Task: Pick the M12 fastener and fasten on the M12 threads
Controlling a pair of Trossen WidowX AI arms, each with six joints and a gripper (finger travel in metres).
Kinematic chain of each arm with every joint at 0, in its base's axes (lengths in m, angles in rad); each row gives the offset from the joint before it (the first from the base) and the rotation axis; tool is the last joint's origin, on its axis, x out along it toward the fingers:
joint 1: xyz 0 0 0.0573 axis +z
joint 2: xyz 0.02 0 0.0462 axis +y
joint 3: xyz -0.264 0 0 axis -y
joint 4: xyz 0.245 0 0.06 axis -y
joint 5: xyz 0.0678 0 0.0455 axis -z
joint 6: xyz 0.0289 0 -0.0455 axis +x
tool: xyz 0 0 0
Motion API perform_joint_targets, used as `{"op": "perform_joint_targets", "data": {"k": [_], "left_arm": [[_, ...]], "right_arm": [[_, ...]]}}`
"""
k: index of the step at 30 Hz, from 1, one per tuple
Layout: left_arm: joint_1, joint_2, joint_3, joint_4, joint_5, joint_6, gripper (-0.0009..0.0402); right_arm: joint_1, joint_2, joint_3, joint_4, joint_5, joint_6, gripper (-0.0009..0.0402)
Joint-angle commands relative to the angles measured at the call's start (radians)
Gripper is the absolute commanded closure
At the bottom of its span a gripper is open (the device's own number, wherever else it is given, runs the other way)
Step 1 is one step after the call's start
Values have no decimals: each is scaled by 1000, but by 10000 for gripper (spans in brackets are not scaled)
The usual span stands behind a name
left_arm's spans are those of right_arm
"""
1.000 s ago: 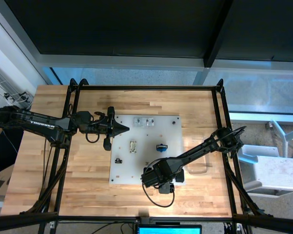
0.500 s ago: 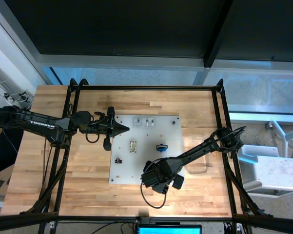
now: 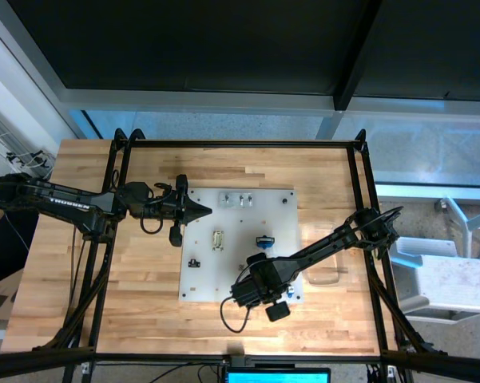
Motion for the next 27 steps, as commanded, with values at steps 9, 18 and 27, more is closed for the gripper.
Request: {"op": "perform_joint_targets", "data": {"k": [9,18,27], "left_arm": [[0,0,0,0,0,0,393],[0,0,0,0,0,0,393],[0,0,0,0,0,0,393]], "right_arm": [[0,1,0,12,1,703,354],[0,1,0,13,1,1073,354],[0,1,0,15,1,1482,354]]}}
